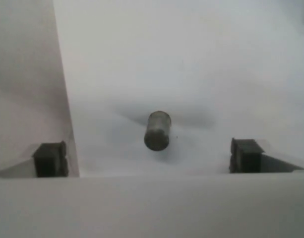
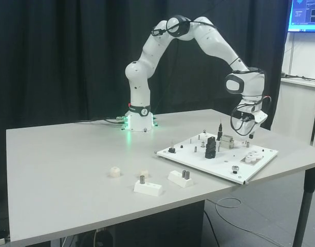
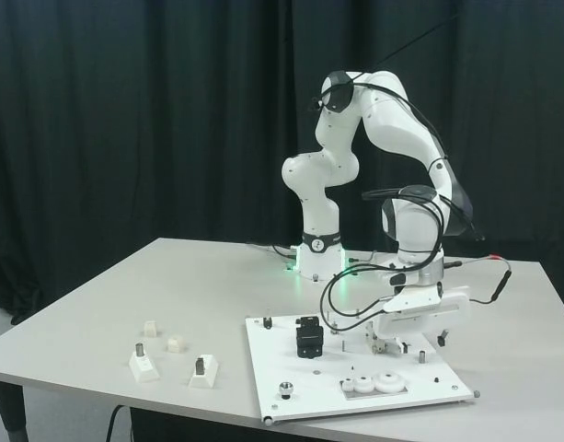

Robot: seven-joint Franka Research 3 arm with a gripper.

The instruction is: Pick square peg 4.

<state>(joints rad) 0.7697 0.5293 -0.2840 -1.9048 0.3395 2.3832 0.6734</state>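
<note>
In the wrist view a short grey peg point(image 1: 157, 130) stands upright on the white board point(image 1: 191, 59), close to the board's edge, with the grey table point(image 1: 23, 74) beyond it. My gripper point(image 1: 148, 157) is open, its two black fingertips point(image 1: 50, 158) set wide on either side of the peg and touching nothing. I cannot tell the peg's cross-section. In the room views the gripper point(image 2: 242, 133) point(image 3: 385, 344) hangs low over the far part of the board point(image 2: 193, 154) point(image 3: 272, 378), and the peg under it is hidden there.
A black block point(image 2: 211, 146) point(image 3: 309, 336) stands mid-board, white gears point(image 2: 252, 157) point(image 3: 374, 384) lie near its front edge, and several small pins dot it. On the table are two white bases with pegs point(image 2: 148, 186) point(image 3: 142, 362) and small white cubes point(image 2: 114, 172) point(image 3: 150, 327).
</note>
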